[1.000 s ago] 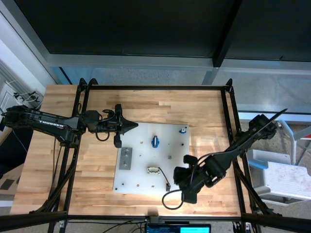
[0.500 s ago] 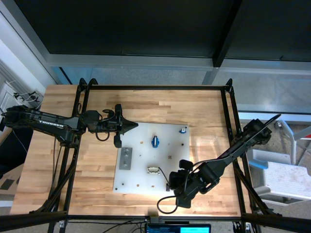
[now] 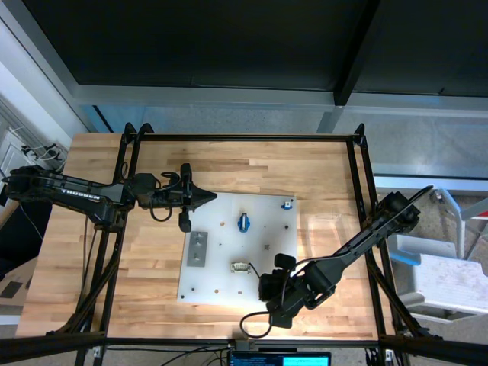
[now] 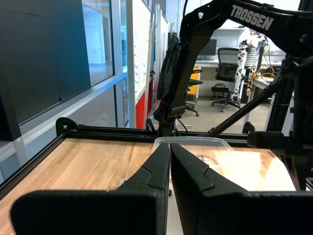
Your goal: Remove the USB connector from the USB hub and place in the container
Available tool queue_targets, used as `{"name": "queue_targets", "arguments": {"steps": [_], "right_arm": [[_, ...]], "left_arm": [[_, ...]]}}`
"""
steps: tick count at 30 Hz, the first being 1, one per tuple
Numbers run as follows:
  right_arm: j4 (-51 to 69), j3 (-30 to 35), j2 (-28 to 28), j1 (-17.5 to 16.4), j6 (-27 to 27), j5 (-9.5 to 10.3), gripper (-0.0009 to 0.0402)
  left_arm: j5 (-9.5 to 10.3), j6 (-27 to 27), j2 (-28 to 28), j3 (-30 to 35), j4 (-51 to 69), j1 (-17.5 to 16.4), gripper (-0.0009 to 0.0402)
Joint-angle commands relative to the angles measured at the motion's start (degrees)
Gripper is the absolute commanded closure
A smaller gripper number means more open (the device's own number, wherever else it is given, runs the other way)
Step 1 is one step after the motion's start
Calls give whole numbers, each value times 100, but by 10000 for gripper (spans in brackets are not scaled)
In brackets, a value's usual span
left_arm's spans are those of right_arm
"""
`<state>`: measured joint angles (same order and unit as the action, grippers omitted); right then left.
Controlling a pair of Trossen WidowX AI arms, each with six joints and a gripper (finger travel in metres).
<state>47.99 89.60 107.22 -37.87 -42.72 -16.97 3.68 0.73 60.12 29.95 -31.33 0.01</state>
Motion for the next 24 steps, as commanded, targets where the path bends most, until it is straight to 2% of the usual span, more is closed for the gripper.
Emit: {"name": "queue_targets", "arguments": {"steps": [1, 12, 24], "right_arm": [[-83, -22, 74, 31, 90, -2, 241], [-223, -24, 273, 114, 164, -15, 246], [-197, -24, 271, 116, 201, 52, 354]], "left_arm": [[0, 0, 0, 0, -2, 0, 392], [0, 0, 0, 0, -2, 0, 392], [0, 0, 0, 0, 0, -2, 392]]}}
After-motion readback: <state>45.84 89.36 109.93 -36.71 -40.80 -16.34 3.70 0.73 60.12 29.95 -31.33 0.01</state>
